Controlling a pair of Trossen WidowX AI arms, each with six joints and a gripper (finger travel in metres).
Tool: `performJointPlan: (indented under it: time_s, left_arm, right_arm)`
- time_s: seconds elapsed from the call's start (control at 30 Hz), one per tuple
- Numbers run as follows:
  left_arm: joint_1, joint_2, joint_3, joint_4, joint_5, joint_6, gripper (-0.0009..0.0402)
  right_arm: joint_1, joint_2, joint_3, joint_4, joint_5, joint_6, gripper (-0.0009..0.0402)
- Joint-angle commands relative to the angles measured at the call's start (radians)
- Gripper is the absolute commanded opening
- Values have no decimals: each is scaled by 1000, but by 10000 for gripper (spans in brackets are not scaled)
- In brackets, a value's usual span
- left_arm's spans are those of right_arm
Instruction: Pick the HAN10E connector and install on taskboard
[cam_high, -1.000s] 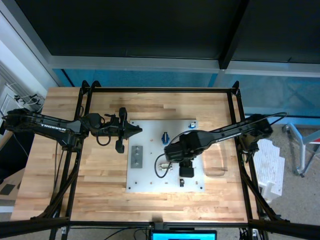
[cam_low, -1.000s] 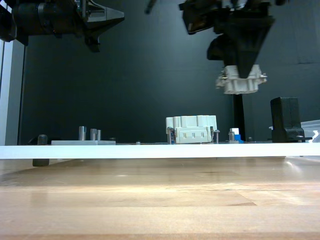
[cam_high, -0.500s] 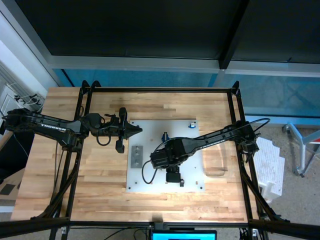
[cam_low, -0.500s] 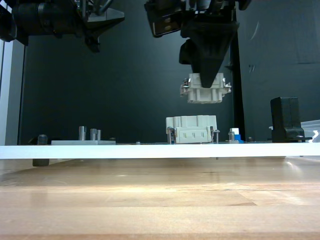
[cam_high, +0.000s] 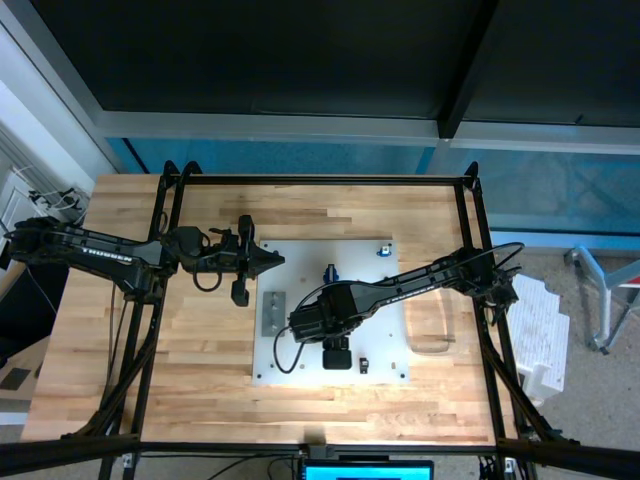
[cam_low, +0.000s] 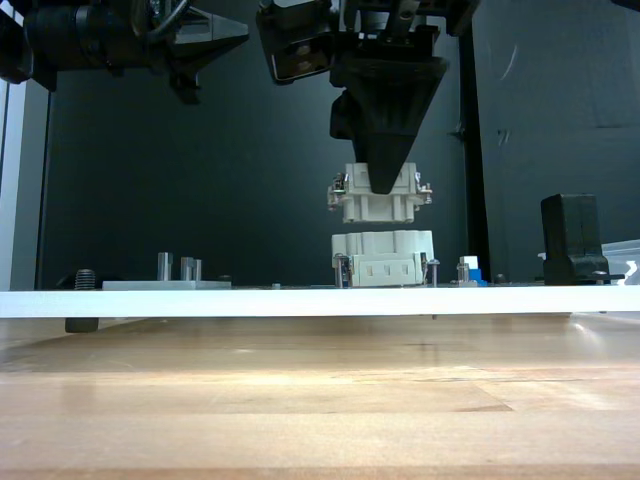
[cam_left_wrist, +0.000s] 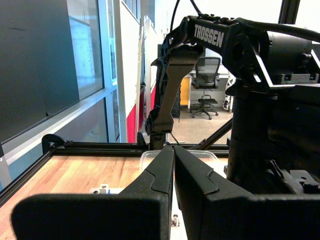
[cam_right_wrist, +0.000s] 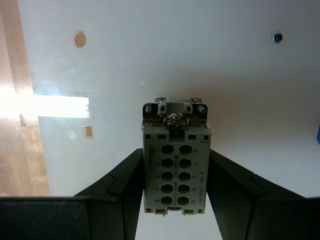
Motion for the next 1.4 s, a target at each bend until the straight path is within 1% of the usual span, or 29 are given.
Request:
performJointPlan:
  time_s: [0.03, 0.53, 0.87, 1.17, 1.4]
  left_arm:
    - [0, 0, 0, 0, 0, 0, 1]
    - [0, 0, 0, 0, 0, 0, 1]
    - [0, 0, 0, 0, 0, 0, 1]
    - [0, 0, 0, 0, 0, 0, 1]
    - [0, 0, 0, 0, 0, 0, 1]
  right_arm:
    - [-1, 0, -2, -4, 0, -3, 28]
    - [-5, 0, -18, 8, 5, -31, 27]
    - [-6, 0, -37, 23, 11, -30, 27]
    - [-7, 0, -45, 34, 11, -32, 28]
    - [-7, 0, -72, 61, 10, -31, 27]
